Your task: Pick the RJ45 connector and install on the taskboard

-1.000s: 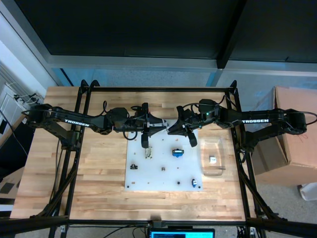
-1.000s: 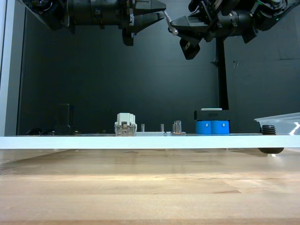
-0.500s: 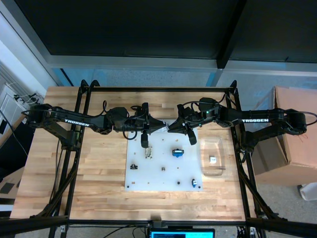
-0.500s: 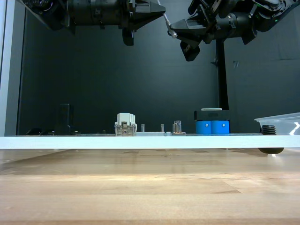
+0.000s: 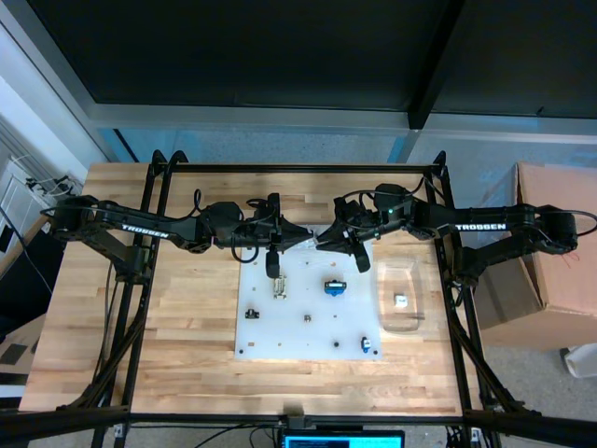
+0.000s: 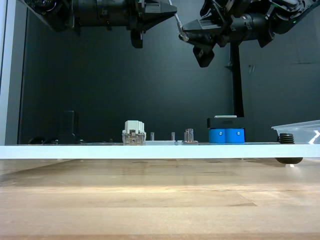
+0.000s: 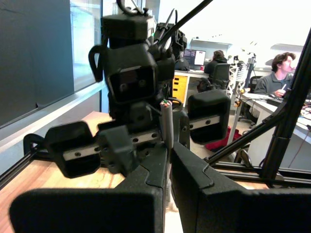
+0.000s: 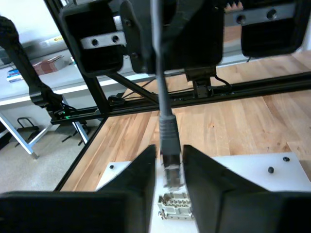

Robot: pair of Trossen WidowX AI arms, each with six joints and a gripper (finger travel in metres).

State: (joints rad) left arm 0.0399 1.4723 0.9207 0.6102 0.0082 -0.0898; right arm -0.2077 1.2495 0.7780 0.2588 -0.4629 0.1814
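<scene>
aloft, left gripper [image 7: 169,148] holding connector [image 8: 171,171], right gripper [image 8: 169,156]

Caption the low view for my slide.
Left hand grips the RJ45 connector high over the taskboard, right hand at its plug end.

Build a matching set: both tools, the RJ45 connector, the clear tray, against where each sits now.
1 left tool
2 right tool
3 RJ45 connector
4 clear tray

a on the table, beside the board
b open around the connector, above the board
c shut on the connector's cable, above the board
d aloft between both tools, off the board

Pairs: 1c, 2b, 3d, 4a
</scene>
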